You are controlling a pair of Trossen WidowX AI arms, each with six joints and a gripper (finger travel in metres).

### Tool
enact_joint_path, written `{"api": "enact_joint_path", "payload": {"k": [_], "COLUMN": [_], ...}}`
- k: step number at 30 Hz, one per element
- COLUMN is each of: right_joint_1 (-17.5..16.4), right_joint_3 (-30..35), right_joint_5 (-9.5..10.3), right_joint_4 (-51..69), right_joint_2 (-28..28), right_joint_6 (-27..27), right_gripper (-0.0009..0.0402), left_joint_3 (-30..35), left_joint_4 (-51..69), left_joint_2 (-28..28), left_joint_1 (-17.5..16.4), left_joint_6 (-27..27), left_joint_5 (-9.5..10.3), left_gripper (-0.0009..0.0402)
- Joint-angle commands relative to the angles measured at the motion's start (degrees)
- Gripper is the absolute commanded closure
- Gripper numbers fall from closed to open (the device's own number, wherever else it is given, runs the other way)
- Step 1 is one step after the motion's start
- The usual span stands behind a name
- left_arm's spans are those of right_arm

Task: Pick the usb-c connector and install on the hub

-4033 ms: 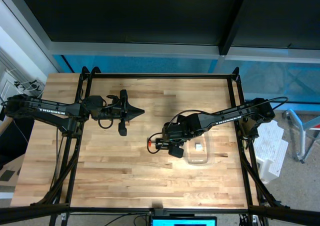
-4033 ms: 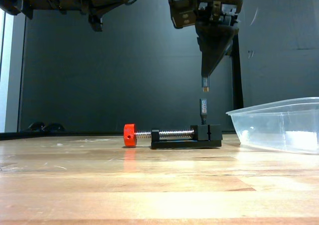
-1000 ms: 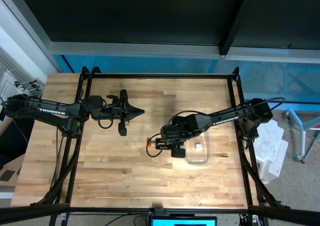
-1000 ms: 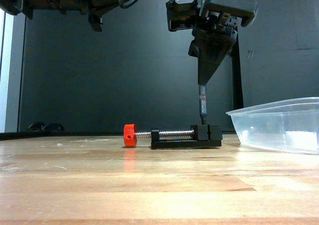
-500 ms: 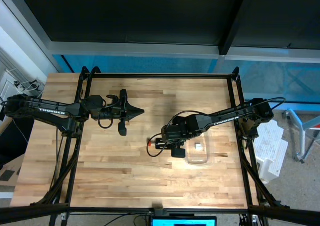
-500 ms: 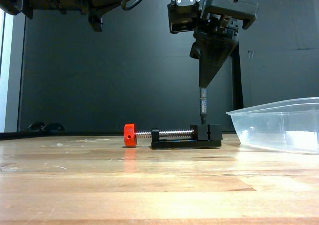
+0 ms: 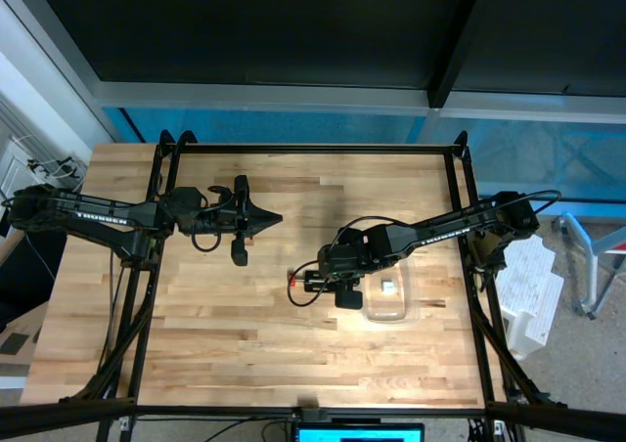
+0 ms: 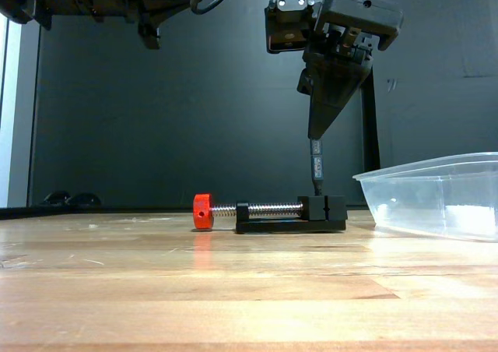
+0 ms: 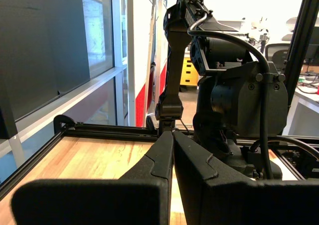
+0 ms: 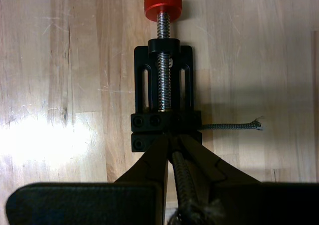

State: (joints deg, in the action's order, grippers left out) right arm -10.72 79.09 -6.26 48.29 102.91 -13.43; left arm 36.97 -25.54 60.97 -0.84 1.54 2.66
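Observation:
The hub (image 8: 292, 213) lies on the wood, a black block with an orange-red knob (image 8: 202, 211) at its left end; it also shows as the hub (image 7: 311, 282) and the hub (image 10: 164, 120). The usb-c connector (image 8: 316, 171) stands upright in the hub's right end. My right gripper (image 8: 314, 142) points straight down onto the connector's top, its fingers pinched on it, with a braided cable (image 10: 175, 172) running up between them. My left gripper (image 7: 279, 218) hangs shut and empty above the table's far left part, far from the hub.
A clear plastic tray (image 8: 436, 196) stands just right of the hub, with a small white piece inside. A short frayed cable end (image 10: 232, 126) sticks out sideways from the hub. The black frame rails run along the table's edges.
Four seconds ago the right gripper hung above the connector with a gap; it has come down onto the connector's top. Over the last second it only shifted slightly. The left arm has not moved.

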Motion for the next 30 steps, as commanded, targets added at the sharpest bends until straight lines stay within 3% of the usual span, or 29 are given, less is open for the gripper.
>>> {"api": "enact_joint_path", "payload": {"k": [1,9,22,30], "right_joint_1": [0.0,0.0,-0.2,-0.5], "right_joint_3": [-0.1,-0.1,-0.1,-0.3], "right_joint_5": [0.28,0.42,0.33,0.26], "right_joint_4": [0.7,0.6,1.1,5.3], "right_joint_2": [-0.2,-1.0,-6.2,-11.0], "right_joint_6": [-0.2,0.0,-1.5,-3.2], "right_gripper": [0.0393,0.0386,0.0255,0.0205], "left_joint_3": [0.0,0.0,0.0,0.0], "left_joint_4": [0.0,0.0,0.0,0.0], "left_joint_2": [0.0,0.0,0.0,0.0], "left_joint_1": [0.0,0.0,0.0,0.0], "left_joint_6": [0.0,0.0,0.0,0.0], "left_joint_5": [-0.02,-0.02,-0.02,-0.02], "left_gripper": [0.0393,0.0393,0.0393,0.0393]}}
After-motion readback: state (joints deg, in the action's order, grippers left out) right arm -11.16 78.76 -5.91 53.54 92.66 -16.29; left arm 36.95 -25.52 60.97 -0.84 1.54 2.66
